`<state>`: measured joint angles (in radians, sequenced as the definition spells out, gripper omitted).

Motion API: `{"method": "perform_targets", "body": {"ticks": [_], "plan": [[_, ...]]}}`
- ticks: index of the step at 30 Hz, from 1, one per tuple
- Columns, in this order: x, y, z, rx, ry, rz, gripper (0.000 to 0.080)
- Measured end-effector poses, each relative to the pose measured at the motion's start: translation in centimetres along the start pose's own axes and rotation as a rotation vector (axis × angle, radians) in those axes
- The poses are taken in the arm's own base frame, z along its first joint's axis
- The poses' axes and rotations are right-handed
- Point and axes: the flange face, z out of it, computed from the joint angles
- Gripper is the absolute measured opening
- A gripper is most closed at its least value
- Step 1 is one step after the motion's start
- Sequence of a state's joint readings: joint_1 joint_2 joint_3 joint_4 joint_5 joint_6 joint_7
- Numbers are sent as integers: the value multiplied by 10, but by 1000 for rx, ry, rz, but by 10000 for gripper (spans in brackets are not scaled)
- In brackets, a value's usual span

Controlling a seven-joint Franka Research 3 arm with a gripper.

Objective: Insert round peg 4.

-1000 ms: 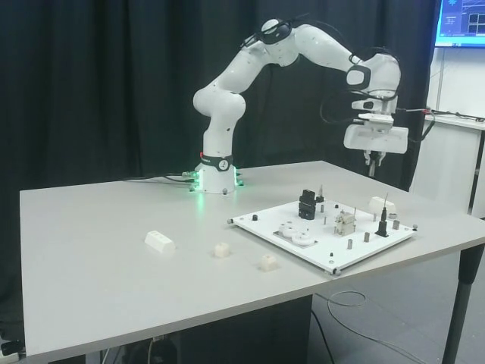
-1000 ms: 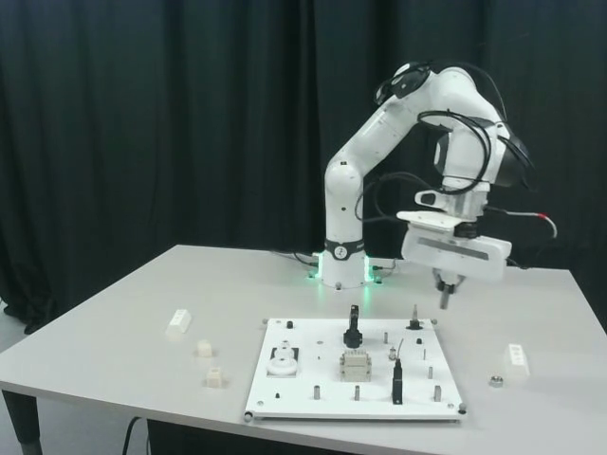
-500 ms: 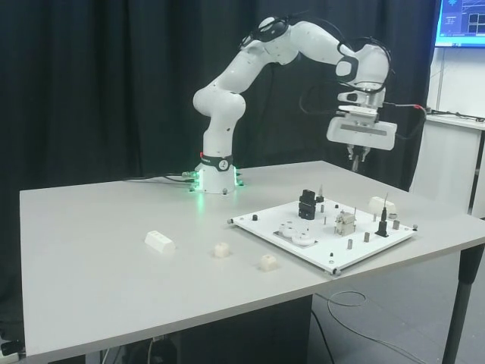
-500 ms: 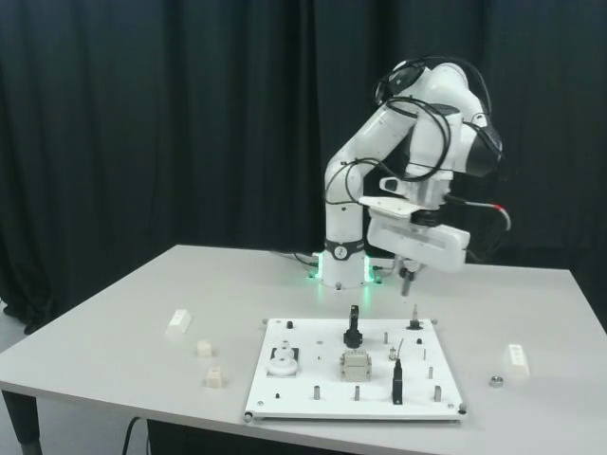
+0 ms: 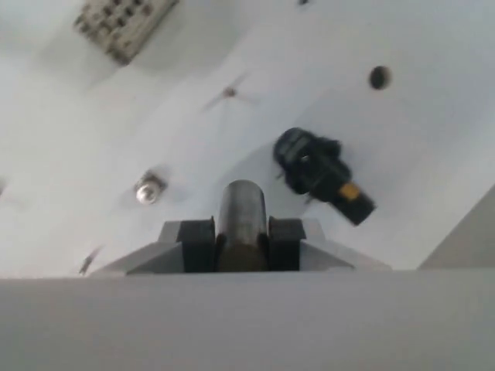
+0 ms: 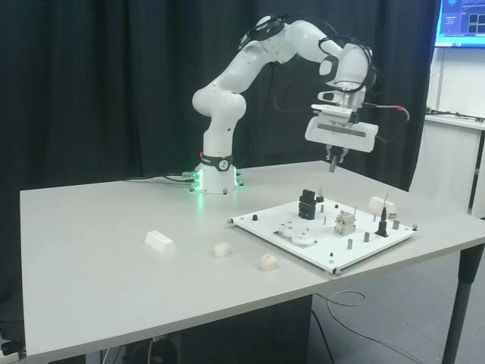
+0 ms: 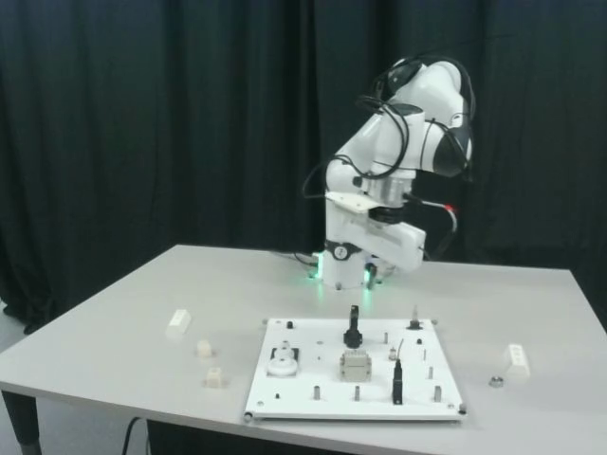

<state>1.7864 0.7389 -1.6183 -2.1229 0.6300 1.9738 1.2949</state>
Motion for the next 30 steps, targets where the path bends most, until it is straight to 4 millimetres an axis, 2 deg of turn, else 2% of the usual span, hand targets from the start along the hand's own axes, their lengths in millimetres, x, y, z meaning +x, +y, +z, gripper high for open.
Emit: {"method": "perform_targets", "body": {"ticks": [15,30], "plan": [[46,25,16,33,5,143,143],[70,43,36,56,0,260,143]]}}
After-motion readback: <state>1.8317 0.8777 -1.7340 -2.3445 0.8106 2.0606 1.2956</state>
